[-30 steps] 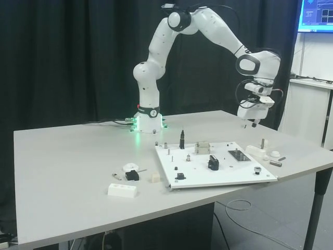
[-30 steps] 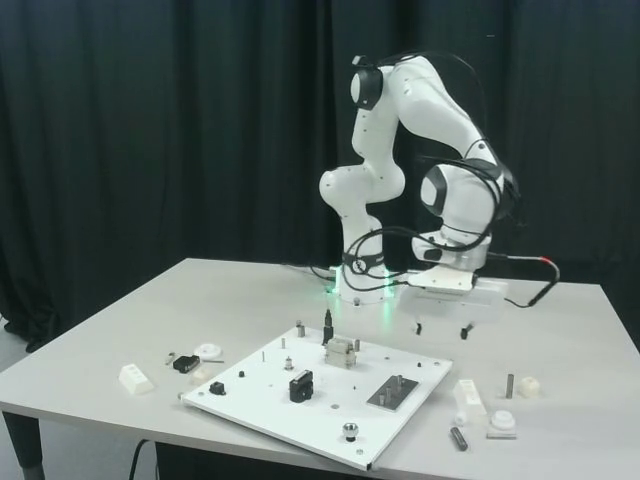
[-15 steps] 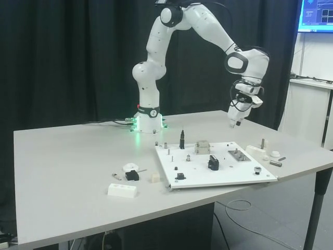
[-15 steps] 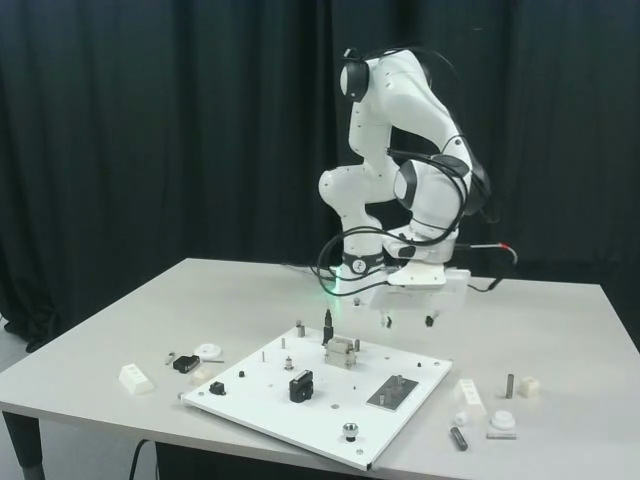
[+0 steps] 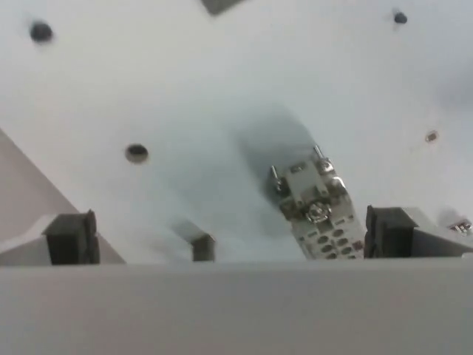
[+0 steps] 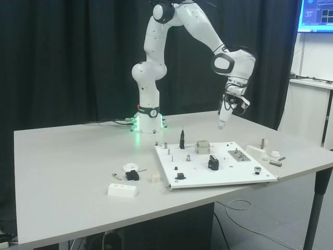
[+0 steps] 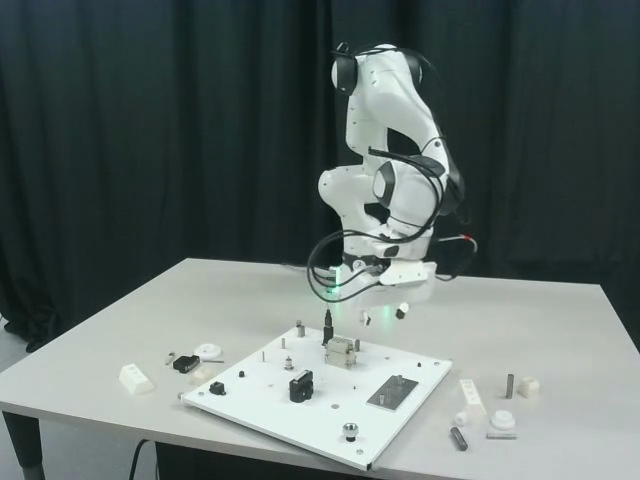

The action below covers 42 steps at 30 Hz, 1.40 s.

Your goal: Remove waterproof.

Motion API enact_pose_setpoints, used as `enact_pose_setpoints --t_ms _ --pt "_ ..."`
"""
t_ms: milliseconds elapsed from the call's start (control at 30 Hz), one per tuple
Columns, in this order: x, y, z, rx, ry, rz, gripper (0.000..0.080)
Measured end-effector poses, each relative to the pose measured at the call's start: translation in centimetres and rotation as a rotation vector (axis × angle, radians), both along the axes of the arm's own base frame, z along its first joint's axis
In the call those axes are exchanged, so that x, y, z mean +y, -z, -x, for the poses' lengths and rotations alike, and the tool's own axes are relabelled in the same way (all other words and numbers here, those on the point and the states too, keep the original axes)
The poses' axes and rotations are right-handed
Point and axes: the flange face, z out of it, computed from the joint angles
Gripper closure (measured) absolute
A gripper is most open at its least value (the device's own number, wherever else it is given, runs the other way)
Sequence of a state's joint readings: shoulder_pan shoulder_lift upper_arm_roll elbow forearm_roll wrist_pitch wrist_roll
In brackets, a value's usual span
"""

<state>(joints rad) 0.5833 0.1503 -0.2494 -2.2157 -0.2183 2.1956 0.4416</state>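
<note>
A white board (image 6: 213,172) (image 7: 300,405) lies on the grey table with small parts fixed on it. Near its back edge stand a thin black upright plug (image 6: 182,139) (image 7: 327,328) and a grey metal connector block (image 6: 202,147) (image 7: 341,352). The wrist view shows that grey block (image 5: 314,201), with its pins, close to one fingertip (image 5: 388,231). My gripper (image 6: 221,124) (image 7: 383,315) (image 5: 229,235) hangs open in the air above the board's back edge, a little to the side of the block. It holds nothing and touches nothing.
On the board also sit a small black block (image 6: 213,162) (image 7: 301,386), a grey plate (image 6: 239,154) (image 7: 392,391) and a round knob (image 6: 257,170). Loose white and grey parts (image 6: 260,151) lie beside one end of the board; a white block (image 6: 123,190) and a black part (image 6: 132,175) lie beyond the other end.
The arm has swung from over the loose parts beside the board to above the board's back edge near the grey block. The gripper stayed open and empty.
</note>
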Motion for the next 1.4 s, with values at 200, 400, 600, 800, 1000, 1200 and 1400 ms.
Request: enact_pose_setpoints --t_ms 200,400,600,800,1000,1200,1400 --pt "-2.0 0.3 1.1 -0.001 -0.1 -0.006 0.0003" --pt "-3.5 0.2 1.7 0.011 -0.211 -0.014 0.0003" --pt "-4.9 -0.2 1.7 0.019 -0.285 -0.022 0.0003" --pt "-5.8 -0.4 1.4 0.019 -0.344 -0.032 0.0003" --pt "-6.5 -0.4 1.2 0.016 -0.397 -0.041 0.0003" --pt "-7.3 -0.3 1.3 0.026 -0.434 -0.046 0.0003" --pt "-8.5 0.0 1.5 0.026 -0.43 -0.052 0.0003"
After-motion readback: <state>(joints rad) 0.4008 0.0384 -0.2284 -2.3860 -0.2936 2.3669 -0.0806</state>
